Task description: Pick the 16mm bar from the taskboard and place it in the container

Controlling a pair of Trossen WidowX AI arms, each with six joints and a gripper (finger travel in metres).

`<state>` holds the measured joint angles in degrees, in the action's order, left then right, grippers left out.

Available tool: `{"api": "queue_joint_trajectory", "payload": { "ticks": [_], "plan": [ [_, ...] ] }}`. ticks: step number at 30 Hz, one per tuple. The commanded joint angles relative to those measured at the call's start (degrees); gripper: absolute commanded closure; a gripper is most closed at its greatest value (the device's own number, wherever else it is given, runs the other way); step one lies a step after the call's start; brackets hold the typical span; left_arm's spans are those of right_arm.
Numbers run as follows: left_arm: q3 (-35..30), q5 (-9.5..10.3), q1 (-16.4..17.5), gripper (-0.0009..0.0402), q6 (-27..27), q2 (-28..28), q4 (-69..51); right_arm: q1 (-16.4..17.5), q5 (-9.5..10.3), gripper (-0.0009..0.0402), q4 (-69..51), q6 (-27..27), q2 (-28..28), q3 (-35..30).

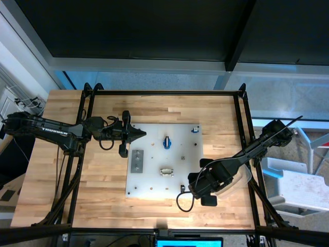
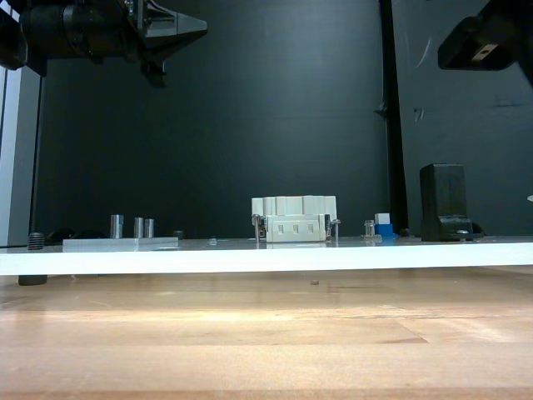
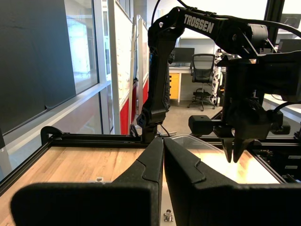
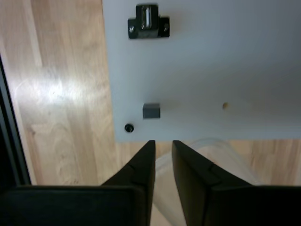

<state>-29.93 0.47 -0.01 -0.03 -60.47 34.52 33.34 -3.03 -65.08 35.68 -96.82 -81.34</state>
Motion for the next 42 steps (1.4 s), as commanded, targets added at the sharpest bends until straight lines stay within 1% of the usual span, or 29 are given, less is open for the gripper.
{"api": "queue_joint_trajectory", "payload": {
  "ticks": [1, 10, 13, 15, 18, 22, 29, 37, 42],
  "plan": [
    [-0.02, -0.02, 0.00, 0.0393, 0.02, -0.02, 0.02, 0.15, -0.44, 0.0301, 0.26, -0.07, -0.04, 0.00],
    [-0.02, -0.02, 0.02, 0.0393, 0.02, -0.02, 0.02, 0.31, -0.57, 0.0201, 0.24, -0.09, -0.50, 0.24],
    [-0.02, -0.02, 0.02, 0.0393, 0.02, -0.02, 0.02, 0.35, -1.11, 0.0175, 0.28, -0.09, -0.63, 0.35],
    [-0.02, -0.02, 0.00, 0.0393, 0.02, -0.02, 0.02, 0.39, -1.92, 0.0161, 0.28, -0.11, -1.07, 0.35],
    [-0.02, -0.02, 0.02, 0.0393, 0.02, -0.02, 0.02, 0.48, -1.97, 0.0145, 0.31, -0.17, -1.77, 0.37],
    [-0.02, -0.02, 0.02, 0.0393, 0.02, -0.02, 0.02, 0.61, -2.01, 0.0138, 1.05, -0.39, -2.75, 0.66],
    [-0.02, -0.02, 0.02, 0.0393, 0.02, -0.02, 0.02, 0.83, -1.92, 0.0137, 2.95, -1.14, -4.20, 1.03],
    [-0.02, -0.02, 0.02, 0.0393, 0.02, -0.02, 0.02, 1.07, -1.88, 0.0138, 6.12, -1.20, -4.22, 3.61],
    [-0.02, -0.02, 0.02, 0.0393, 0.02, -0.02, 0.02, 1.16, -1.90, 0.0138, 6.43, -1.31, -4.22, 4.09]
  ]
}}
